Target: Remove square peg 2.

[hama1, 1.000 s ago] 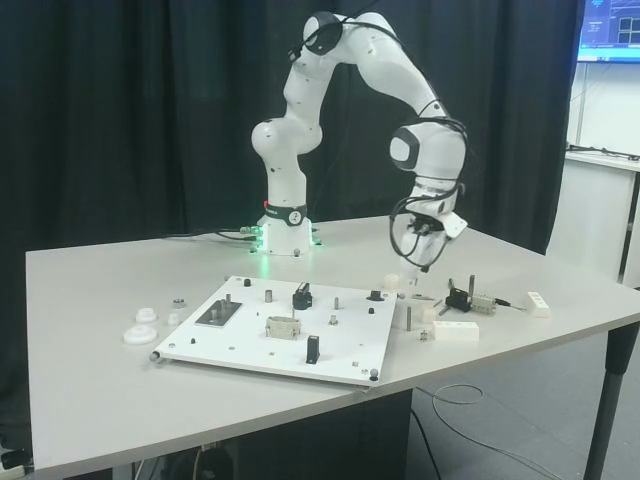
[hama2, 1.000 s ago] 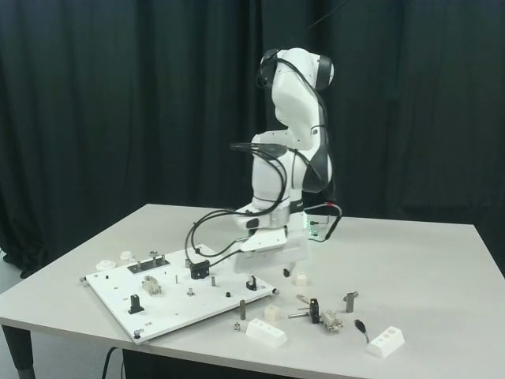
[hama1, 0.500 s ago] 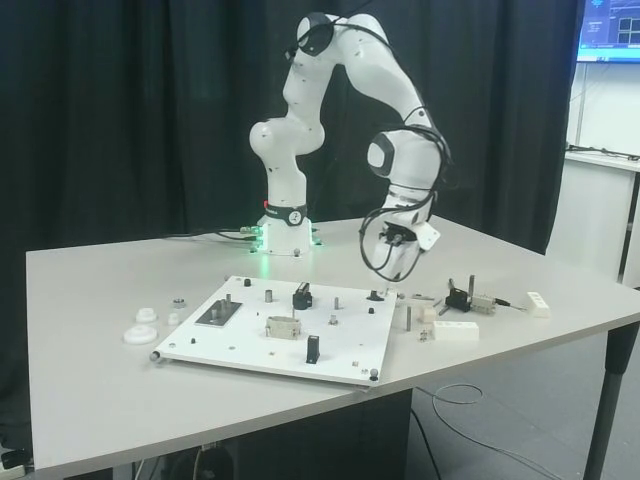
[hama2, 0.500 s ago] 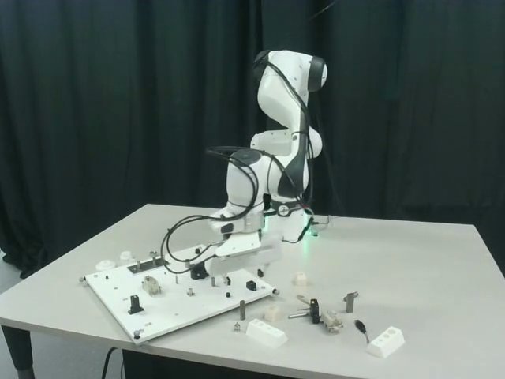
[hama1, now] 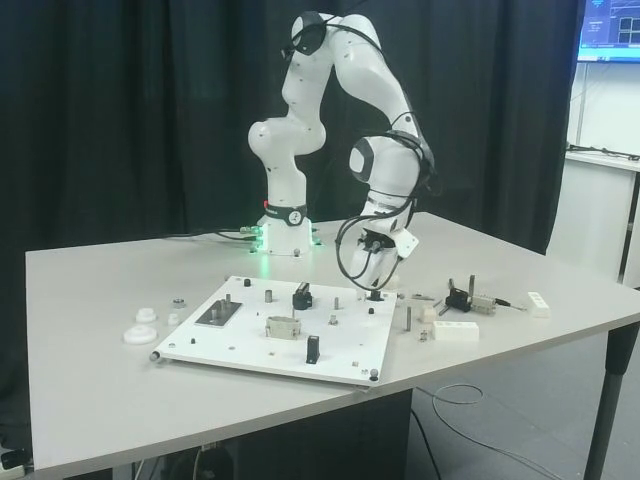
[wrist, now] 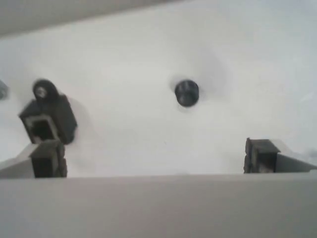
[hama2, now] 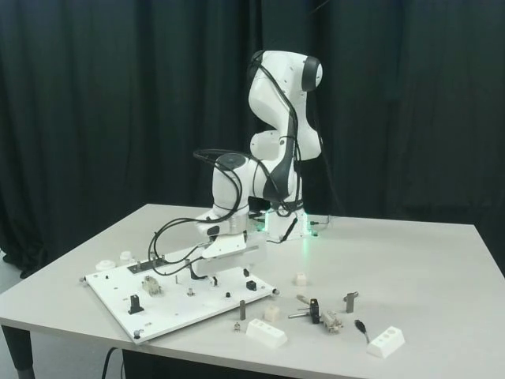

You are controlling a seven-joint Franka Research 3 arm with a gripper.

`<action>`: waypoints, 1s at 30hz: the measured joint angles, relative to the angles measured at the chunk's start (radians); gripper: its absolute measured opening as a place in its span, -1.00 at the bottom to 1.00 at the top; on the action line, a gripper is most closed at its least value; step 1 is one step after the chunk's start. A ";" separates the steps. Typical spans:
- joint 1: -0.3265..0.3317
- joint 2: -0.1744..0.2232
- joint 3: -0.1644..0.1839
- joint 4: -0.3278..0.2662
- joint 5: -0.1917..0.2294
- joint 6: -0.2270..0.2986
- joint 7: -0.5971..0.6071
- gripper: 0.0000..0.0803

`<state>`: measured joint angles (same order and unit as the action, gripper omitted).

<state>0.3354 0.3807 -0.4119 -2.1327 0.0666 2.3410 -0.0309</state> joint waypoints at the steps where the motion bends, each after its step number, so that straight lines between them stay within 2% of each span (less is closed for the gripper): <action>1: -0.003 -0.001 0.000 -0.004 0.000 0.004 -0.005 0.99; 16: -0.038 -0.039 -0.001 -0.074 -0.005 0.051 -0.056 0.99; 30: -0.076 -0.043 -0.002 -0.126 -0.012 0.121 -0.137 0.99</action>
<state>0.2598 0.3372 -0.4141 -2.2585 0.0542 2.4624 -0.1679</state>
